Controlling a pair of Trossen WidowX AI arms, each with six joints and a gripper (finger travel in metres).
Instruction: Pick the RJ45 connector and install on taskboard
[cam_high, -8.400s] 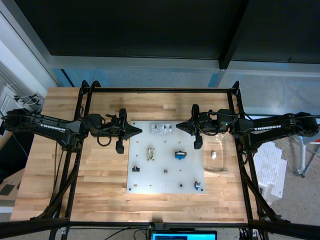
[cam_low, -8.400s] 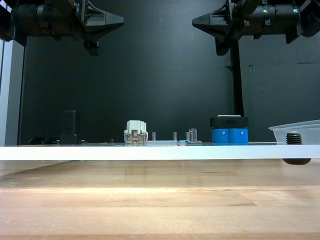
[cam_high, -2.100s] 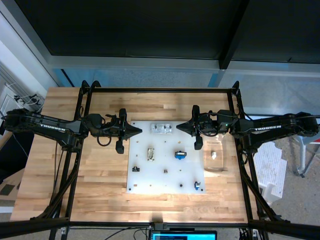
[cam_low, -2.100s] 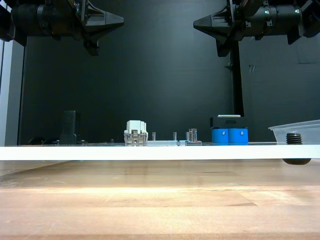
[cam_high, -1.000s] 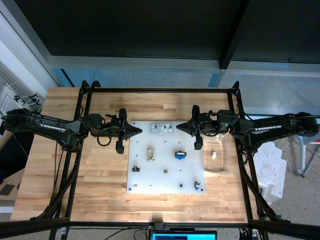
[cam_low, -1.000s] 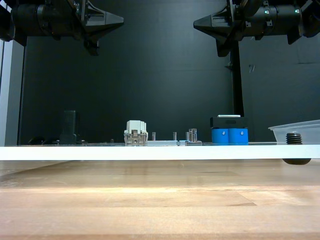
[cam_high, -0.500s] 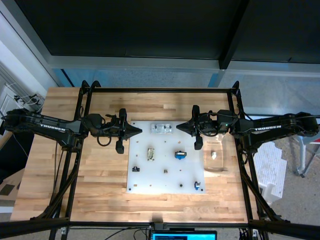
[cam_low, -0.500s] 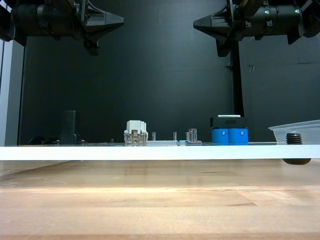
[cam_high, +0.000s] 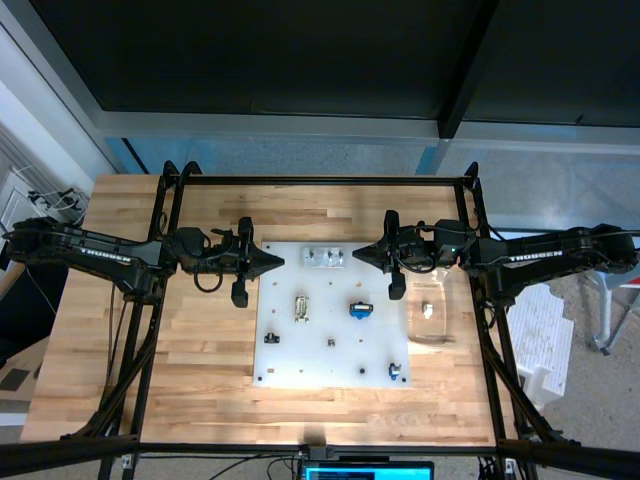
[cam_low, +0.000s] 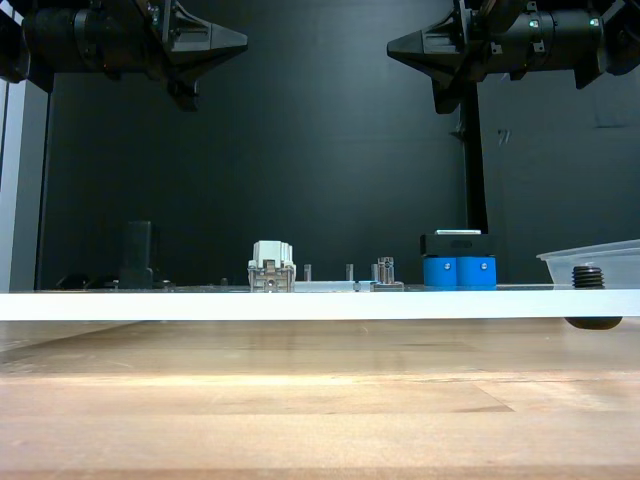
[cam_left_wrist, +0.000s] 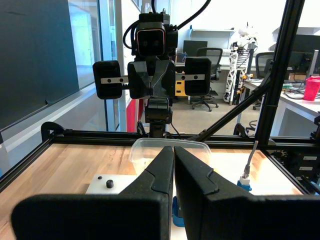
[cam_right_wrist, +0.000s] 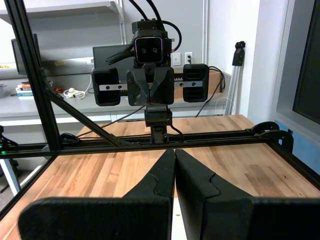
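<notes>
In the left wrist view a small clear plug, the connector (cam_left_wrist: 244, 176), stands upright on the blue jack (cam_left_wrist: 243, 186), its grey cable (cam_left_wrist: 253, 152) rising from it. From above, the jack (cam_high: 397, 372) sits at the white board's (cam_high: 300, 365) near right corner with a grey piece on top. The clear tray (cam_high: 441, 338) holds only the pale white block (cam_high: 428, 310). My left gripper (cam_high: 280, 262) hangs shut and empty over the board's far left edge. My right gripper (cam_high: 356, 253) hangs shut and empty over its far right part. Both are high above the board.
The board carries a white connector block (cam_low: 271, 268), a blue-and-black module (cam_low: 459, 262), small pegs and a silver part (cam_high: 324, 258). A black frame (cam_high: 320, 181) rings the wooden table. A laptop screen (cam_high: 367, 470) sits at the near edge.
</notes>
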